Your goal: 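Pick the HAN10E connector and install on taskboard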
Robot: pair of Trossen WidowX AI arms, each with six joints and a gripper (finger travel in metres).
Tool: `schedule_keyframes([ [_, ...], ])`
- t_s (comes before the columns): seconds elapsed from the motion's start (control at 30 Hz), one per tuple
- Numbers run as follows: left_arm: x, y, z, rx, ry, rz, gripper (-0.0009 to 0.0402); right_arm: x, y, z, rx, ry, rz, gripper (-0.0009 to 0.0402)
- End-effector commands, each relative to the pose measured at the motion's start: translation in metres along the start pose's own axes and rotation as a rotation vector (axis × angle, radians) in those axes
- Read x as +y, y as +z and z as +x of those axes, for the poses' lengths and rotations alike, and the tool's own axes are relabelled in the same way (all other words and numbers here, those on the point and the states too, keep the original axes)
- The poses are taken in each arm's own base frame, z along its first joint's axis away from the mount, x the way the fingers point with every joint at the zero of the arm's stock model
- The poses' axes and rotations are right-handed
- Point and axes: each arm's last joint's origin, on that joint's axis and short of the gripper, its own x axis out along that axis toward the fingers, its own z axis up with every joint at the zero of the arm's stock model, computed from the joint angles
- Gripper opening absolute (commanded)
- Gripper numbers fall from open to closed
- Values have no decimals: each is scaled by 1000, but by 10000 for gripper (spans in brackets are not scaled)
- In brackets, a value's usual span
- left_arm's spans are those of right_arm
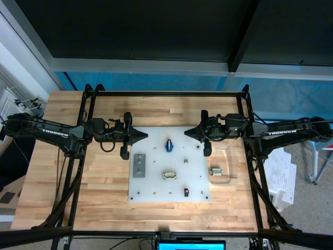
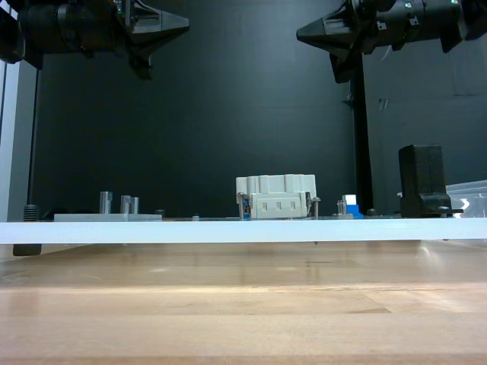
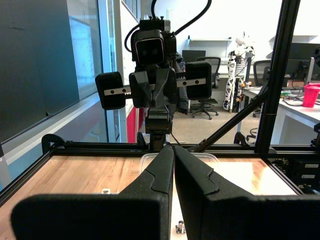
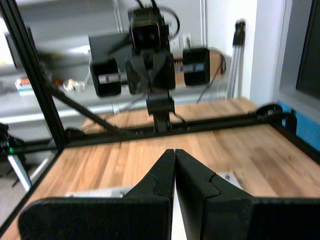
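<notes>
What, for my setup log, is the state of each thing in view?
Left hand: shut, empty, raised near the taskboard's far-left corner.
Right hand: shut, empty, raised near its far-right corner.
HAN10E connector: lying in the clear tray, ungripped, not installed.
Second beige connector: sitting on the taskboard.
Blue connector: upright on the taskboard.

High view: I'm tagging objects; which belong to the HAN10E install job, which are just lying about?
Job: HAN10E connector in the clear tray; taskboard; left gripper and right gripper, both shut, raised over its far edge.
Lying about: blue connector, black connector, grey block, second beige connector (role unclear).
</notes>
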Motion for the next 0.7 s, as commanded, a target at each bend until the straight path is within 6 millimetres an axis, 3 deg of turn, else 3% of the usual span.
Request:
schedule_keyframes([
  [0.03, 0, 0, 0, 0, 0, 0, 1, 1, 4, 0, 105, -10, 3, 0],
  [0.7, 0, 0, 0, 0, 0, 0, 1, 28, 15, -32, 770, -11, 6, 0],
])
